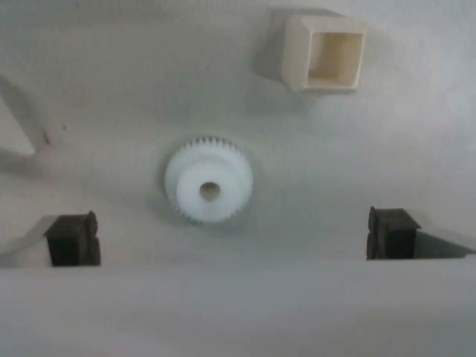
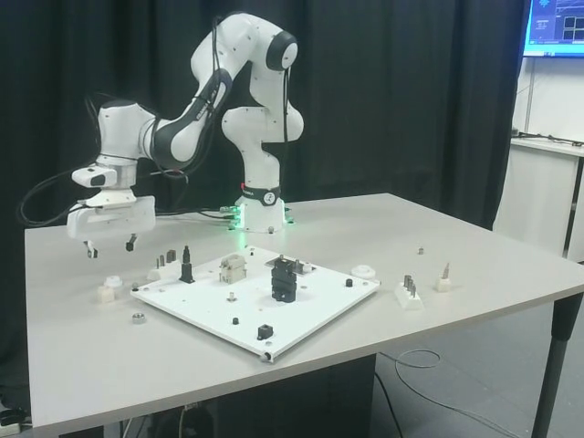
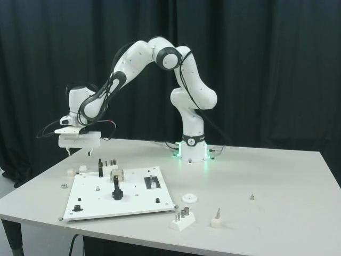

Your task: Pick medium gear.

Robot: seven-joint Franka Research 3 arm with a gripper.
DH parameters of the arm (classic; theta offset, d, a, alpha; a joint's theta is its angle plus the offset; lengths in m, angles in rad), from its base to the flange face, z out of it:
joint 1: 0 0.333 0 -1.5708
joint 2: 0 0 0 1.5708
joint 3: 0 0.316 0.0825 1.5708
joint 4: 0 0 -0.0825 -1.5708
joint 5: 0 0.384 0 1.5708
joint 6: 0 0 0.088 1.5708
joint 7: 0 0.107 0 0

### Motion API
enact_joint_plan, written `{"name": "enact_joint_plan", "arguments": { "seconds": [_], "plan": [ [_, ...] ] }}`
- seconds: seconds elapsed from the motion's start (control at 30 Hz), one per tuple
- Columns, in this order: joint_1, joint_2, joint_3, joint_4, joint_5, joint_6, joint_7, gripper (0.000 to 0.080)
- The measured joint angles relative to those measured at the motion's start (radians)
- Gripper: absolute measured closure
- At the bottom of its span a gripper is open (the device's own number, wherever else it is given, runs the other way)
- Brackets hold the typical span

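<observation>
Wrist cam: rides on arm, looks straight down past both fingertips (image 1: pixel 72 239), close to table (image 1: pixel 111 89), gear (image 1: pixel 208 181) about centred.

First room cam: off table's front corner, medium range, faces arm (image 2: pixel 246 109) and black curtain, arm base sits far side.

Second room cam: front of table too but swung round other way, bit further back, wider.

Both room views share arm, table, white board (image 2: pixel 310 306) (image 3: pixel 133 205). Wrist only overlaps them at gear spot.

The medium gear (image 1: pixel 208 181) looks like smooth, matt white plastic with fine moulded teeth. At its 1 o'clock, the square hollow block (image 1: pixel 323 52) seems matt plastic too. The grey counter (image 1: pixel 111 97) is smooth and dull. The arm (image 2: pixel 239 55) has glossy white shells.
</observation>
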Motion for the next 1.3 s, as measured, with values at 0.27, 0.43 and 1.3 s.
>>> {"name": "enact_joint_plan", "arguments": {
  "seconds": [0.27,0.43,1.3],
  "plan": [
    [-0.048,0.004,0.054,0.001,0.022,-0.006,-0.025,0.0003],
    [-0.067,0.022,0.082,0.007,0.029,-0.005,-0.025,0.0003],
    [-0.092,0.177,0.094,0.107,0.079,-0.031,-0.025,0.0003]
  ]
}}
